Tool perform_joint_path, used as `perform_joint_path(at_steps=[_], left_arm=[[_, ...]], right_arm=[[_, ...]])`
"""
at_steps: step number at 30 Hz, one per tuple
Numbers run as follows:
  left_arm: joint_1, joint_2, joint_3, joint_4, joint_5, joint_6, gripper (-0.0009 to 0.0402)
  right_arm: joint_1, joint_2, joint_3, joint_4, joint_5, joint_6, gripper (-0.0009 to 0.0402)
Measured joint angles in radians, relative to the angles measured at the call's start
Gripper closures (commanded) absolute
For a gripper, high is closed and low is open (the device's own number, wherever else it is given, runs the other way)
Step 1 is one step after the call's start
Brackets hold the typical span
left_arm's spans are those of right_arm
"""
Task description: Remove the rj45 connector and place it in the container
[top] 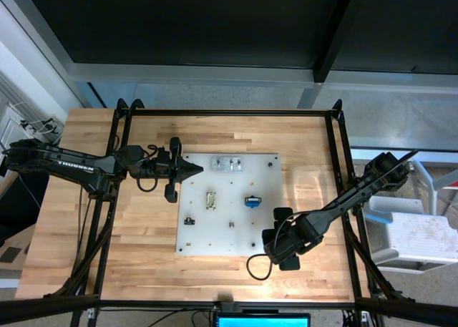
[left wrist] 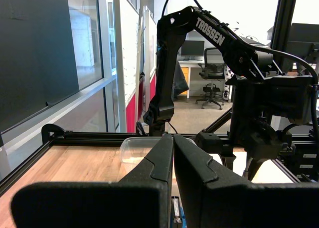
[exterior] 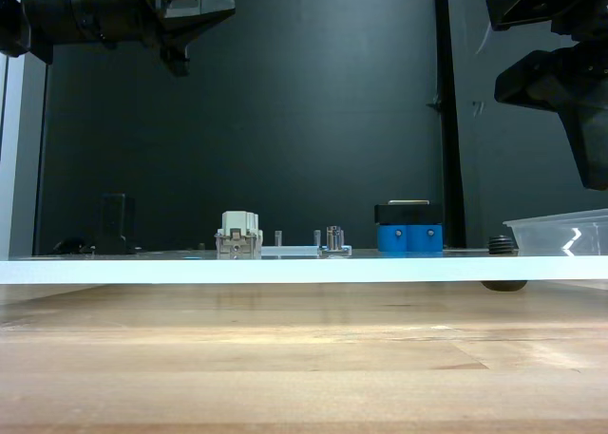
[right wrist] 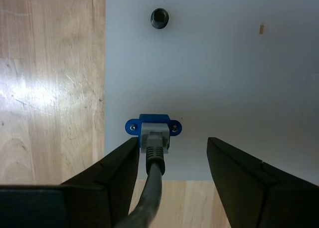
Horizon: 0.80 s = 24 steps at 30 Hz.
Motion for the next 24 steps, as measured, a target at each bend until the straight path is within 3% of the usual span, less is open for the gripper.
perform_joint_path(at_steps=[20,24], left_arm=[[0.0,0.0,0.0,0.0,0.0,0.0,0.0392],[0.0,0.0,0.0,0.0,0.0,0.0,0.0392]], right_arm=[[-0.002,-0.003,0.002,-0.001,-0.008,-0.006,0.0396],[-0.002,-0.003,0.002,-0.001,-0.006,-0.009,0.0393]])
